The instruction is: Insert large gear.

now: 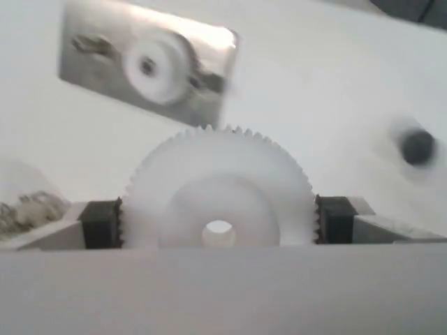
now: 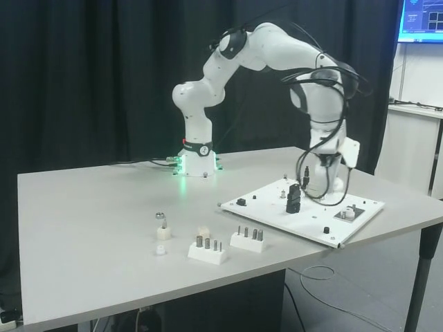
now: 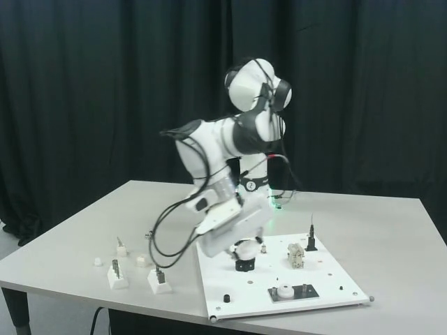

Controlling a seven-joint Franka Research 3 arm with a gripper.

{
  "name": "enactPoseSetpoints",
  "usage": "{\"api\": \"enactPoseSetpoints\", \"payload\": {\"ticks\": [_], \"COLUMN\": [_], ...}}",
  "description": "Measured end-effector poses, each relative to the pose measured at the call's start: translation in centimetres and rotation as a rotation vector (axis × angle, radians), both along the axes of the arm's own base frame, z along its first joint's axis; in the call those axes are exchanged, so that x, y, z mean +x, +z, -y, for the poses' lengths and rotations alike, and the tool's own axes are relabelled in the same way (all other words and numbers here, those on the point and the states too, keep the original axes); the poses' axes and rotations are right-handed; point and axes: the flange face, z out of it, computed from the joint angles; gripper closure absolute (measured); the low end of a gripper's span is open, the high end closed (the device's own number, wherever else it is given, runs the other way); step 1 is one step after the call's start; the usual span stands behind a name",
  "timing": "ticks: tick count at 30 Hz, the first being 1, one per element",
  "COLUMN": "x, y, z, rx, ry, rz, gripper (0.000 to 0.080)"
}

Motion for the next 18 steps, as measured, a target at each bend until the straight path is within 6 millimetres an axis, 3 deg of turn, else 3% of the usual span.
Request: {"api": "enactPoseSetpoints", "payload": {"ticks": [10,18], "x": [-1.2,-2.4], "y": [0.5,0.3], "z": [-6.7,-11.5], "rx": [-0.037,-0.076], "ry": [0.084,0.313], "rz": [0.043,0.107], "gripper": [0.0209,0.0209]}}
